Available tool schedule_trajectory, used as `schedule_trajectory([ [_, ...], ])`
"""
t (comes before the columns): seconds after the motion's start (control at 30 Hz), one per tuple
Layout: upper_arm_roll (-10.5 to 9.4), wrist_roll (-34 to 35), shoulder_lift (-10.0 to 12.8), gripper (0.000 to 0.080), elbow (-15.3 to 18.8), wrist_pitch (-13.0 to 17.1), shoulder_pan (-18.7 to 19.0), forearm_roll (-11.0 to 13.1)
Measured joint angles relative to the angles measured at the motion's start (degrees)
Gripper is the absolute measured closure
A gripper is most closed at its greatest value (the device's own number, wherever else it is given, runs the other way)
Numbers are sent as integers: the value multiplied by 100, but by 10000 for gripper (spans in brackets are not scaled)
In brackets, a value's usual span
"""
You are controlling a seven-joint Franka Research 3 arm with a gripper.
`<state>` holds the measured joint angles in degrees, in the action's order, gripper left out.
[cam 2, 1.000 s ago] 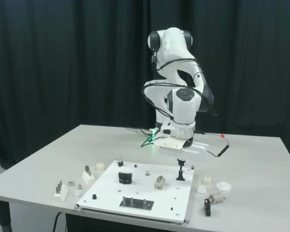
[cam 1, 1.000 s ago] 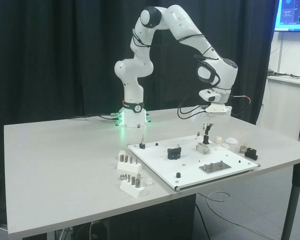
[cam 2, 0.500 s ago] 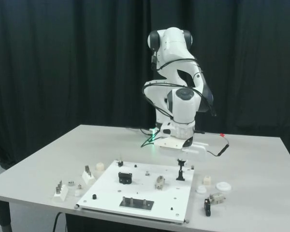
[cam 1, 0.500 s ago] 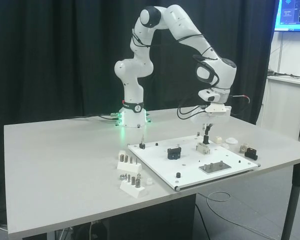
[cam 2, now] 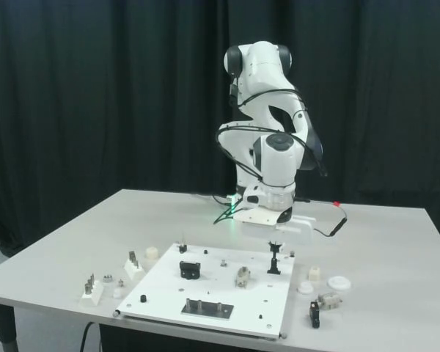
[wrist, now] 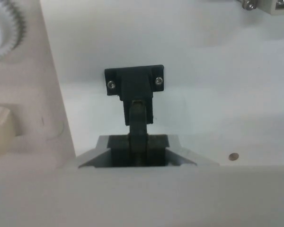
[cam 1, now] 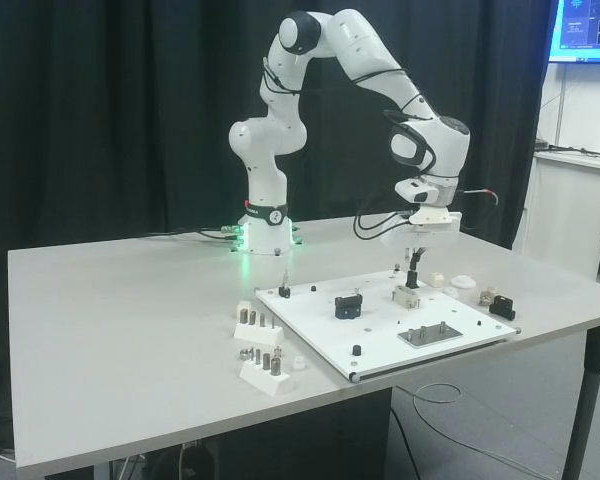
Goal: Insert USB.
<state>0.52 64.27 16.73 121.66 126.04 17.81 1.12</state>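
White robot arm poised over a white board, holding a USB plug above its socket.

The gripper (cam 1: 413, 254) hangs over the far edge of the white board (cam 1: 310, 310) on the grey worktop (cam 1: 120, 300). In the wrist view the fingers (wrist: 118, 150) are clamped on a black USB plug (wrist: 138, 124), which stands upright with its tip at or in the black socket block (wrist: 135, 82) screwed to the board. I cannot tell whether the plug is fully seated. By my judgement, the final push down and the release remain.
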Motion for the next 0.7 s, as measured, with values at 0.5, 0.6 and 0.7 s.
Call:
schedule_trajectory([
  [0.5,10,-47,-2,732,27,98,-2,-2],
  [0.6,12,-64,-5,732,35,112,-3,-2],
  [0.7,13,-66,-10,732,44,125,-3,-2],
])
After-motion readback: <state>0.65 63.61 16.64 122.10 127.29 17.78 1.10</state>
